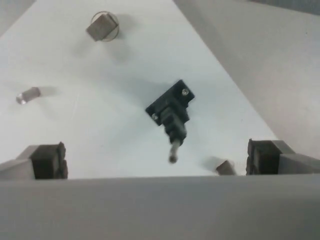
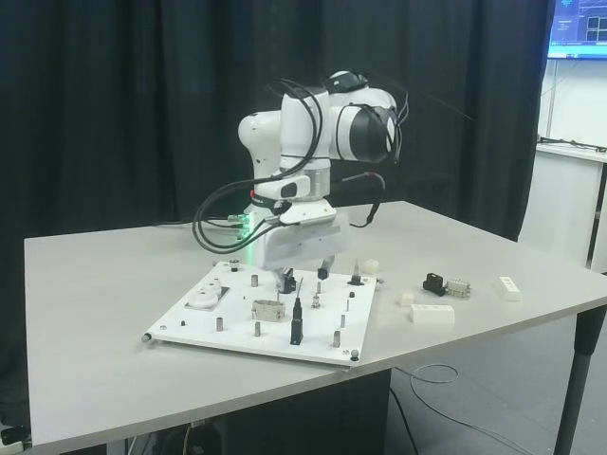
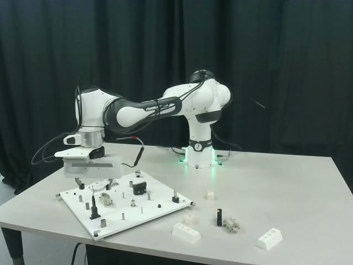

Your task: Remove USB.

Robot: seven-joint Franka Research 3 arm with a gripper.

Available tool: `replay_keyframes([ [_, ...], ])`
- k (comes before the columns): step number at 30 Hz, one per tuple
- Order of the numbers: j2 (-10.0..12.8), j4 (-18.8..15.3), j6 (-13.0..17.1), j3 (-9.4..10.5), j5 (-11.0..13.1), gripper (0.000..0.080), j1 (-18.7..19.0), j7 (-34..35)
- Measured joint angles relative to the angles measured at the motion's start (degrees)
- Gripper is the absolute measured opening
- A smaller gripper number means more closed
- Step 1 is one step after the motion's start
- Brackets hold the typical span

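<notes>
Jaws [image 1: 152, 161] spread wide, pinching nothing, hanging above the white board [image 2: 237, 327] on the grey bench [image 2: 95, 284]. USB [image 1: 172, 127], black, standing plugged into the board, at centre of the wrist view between the two fingertips [image 1: 49, 161] but below them, untouched. In the first room view, USB [image 2: 295, 322] at lower centre, near the board's front edge. In the second room view, USB [image 3: 94, 208] at lower left, under the gripper [image 3: 91, 165]. Small white blocks [image 2: 432, 312] lying on the bench beside the board.

usb plug [image 1: 172, 120] upright on board [image 1: 125, 65], apparently centred below fingers [image 1: 49, 161].
</notes>
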Motion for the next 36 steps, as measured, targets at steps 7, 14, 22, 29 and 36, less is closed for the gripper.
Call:
replay_keyframes([
  [7, 0.0, 2.8, 0.0, 1.26, 0.0, 0.0800, -2.4, -0.2],
  [14, 0.0, 4.1, 0.0, 2.04, 0.0, 0.0800, -3.7, -1.1],
  [22, 0.0, 4.4, -0.1, 2.09, 0.0, 0.0633, -4.0, -1.1],
  [29, 0.0, 4.6, -0.2, 2.09, 0.0, 0.0471, -4.1, -0.9],
  [36, -0.2, 5.1, -1.3, 2.05, 0.0, 0.0130, -4.0, -0.4],
])
